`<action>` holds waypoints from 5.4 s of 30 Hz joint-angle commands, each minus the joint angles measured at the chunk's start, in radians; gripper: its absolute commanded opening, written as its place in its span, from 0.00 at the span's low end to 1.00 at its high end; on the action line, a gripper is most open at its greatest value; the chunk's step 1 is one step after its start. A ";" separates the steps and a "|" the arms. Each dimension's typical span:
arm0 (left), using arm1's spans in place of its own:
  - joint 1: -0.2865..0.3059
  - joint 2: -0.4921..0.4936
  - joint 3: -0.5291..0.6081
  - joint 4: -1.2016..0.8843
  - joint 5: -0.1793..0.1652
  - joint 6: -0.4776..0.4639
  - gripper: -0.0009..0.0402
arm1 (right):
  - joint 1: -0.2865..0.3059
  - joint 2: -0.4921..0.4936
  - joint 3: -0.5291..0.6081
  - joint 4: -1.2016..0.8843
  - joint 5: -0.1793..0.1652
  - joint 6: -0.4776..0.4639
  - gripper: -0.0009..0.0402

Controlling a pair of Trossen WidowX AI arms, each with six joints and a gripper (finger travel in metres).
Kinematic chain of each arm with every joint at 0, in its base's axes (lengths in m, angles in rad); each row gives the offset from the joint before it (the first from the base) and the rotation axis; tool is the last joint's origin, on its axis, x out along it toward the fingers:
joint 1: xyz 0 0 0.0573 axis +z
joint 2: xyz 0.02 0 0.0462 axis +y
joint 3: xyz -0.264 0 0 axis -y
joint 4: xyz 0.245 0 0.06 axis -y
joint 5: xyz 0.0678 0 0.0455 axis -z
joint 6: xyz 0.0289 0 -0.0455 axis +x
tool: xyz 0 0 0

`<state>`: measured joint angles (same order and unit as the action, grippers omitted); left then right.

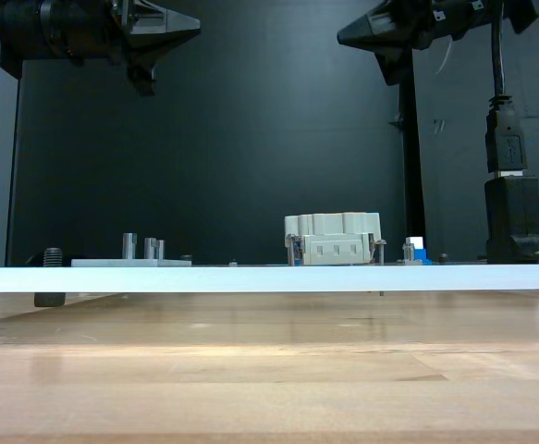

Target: Pick the USB connector and install on taskboard

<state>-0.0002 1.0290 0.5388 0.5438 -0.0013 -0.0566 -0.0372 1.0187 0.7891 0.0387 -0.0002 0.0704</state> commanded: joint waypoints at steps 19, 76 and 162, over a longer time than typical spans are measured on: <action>0.000 0.000 0.000 0.000 0.000 0.000 0.02 | -0.006 -0.003 -0.205 0.415 -0.027 0.018 0.02; 0.000 0.000 0.000 0.000 0.000 0.000 0.02 | -0.002 0.003 -0.190 0.393 -0.011 0.011 0.02; 0.000 0.000 0.000 0.000 0.000 0.000 0.02 | -0.002 0.003 -0.190 0.364 -0.008 0.010 0.02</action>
<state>-0.0002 1.0290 0.5388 0.5438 -0.0013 -0.0563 -0.0391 1.0218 0.5991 0.4023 -0.0090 0.0807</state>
